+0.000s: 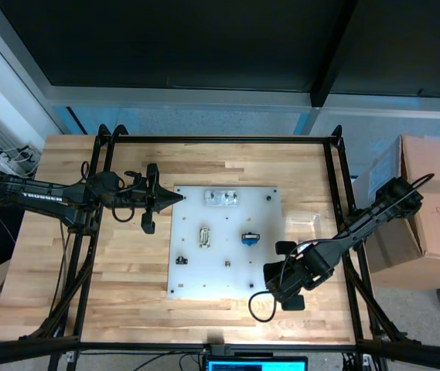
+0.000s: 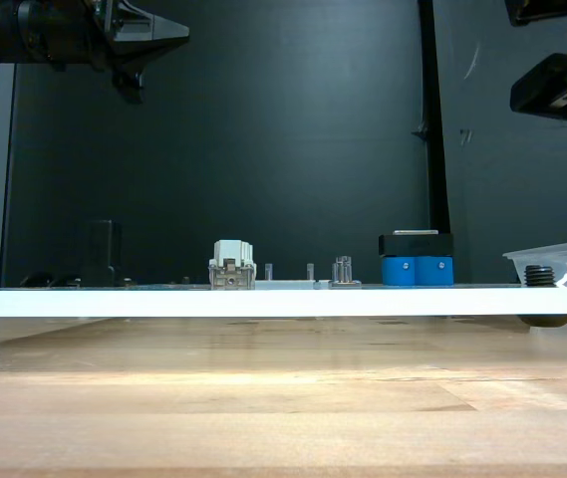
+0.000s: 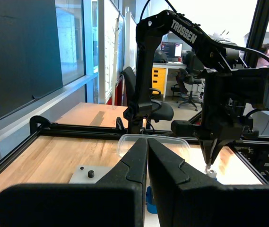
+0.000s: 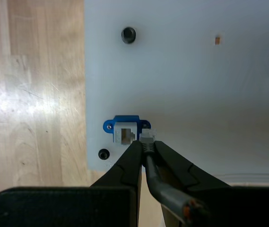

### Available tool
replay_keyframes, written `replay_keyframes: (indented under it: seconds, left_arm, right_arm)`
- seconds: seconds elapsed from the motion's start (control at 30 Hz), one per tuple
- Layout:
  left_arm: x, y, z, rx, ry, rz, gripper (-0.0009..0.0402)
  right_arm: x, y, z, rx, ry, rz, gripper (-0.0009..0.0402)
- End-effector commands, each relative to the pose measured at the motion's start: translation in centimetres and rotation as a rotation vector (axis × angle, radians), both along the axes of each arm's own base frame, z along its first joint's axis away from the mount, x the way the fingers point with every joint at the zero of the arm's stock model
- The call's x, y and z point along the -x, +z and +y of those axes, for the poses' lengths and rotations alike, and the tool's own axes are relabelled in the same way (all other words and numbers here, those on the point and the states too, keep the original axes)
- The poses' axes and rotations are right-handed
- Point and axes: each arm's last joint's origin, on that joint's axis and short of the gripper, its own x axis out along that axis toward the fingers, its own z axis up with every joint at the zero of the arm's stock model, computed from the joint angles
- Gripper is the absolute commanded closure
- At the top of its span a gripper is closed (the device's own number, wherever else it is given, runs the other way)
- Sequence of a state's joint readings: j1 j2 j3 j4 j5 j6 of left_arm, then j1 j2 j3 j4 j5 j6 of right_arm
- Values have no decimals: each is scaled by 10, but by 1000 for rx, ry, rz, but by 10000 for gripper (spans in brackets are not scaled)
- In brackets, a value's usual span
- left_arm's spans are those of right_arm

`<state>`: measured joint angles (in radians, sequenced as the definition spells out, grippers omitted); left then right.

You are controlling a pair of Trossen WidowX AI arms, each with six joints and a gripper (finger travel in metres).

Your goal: Pick the RJ45 connector and install on the taskboard

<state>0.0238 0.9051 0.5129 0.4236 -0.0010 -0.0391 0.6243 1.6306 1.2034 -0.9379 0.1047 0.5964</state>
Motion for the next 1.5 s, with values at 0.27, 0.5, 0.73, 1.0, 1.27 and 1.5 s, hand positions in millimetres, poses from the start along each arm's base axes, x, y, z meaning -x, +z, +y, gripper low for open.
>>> replay_keyframes:
  seconds: [0.27, 0.5, 0.73, 1.0, 1.27, 1.5]
  left_arm:
    - [0, 0, 0, 0, 0, 0, 393]
    - [0, 0, 0, 0, 0, 0, 393]
    - [0, 0, 0, 0, 0, 0, 393]
    - [0, 0, 0, 0, 0, 0, 393]
    - [0, 0, 0, 0, 0, 0, 393]
    - [0, 0, 0, 0, 0, 0, 393]
  right_arm:
    - [0, -2, 0, 0, 2, 0, 393]
    - [1, -4, 0, 2, 3, 2, 393]
    - [2, -4, 0, 2, 6, 1, 393]
    - [0, 5, 2, -13, 8, -17, 393]
    - [0, 19, 2, -4, 15, -9, 393]
    - [0, 24, 6, -13, 22, -19, 393]
